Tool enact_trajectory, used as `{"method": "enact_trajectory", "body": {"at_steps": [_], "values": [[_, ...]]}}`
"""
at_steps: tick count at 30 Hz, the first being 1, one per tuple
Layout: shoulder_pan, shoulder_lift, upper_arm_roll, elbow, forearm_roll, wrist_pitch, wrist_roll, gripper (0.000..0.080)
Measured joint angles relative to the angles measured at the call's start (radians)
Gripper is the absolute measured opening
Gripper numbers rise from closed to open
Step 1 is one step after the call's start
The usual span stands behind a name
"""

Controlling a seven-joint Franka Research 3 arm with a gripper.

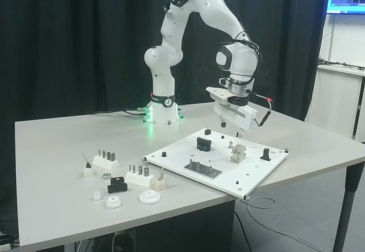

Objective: Pick Ethernet.

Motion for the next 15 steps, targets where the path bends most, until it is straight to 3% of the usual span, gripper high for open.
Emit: {"method": "enact_trajectory", "body": {"at_steps": [15], "values": [[-0.029,-0.009,-0.028,0.031,-0.144,-0.01,-0.077,0.08]]}}
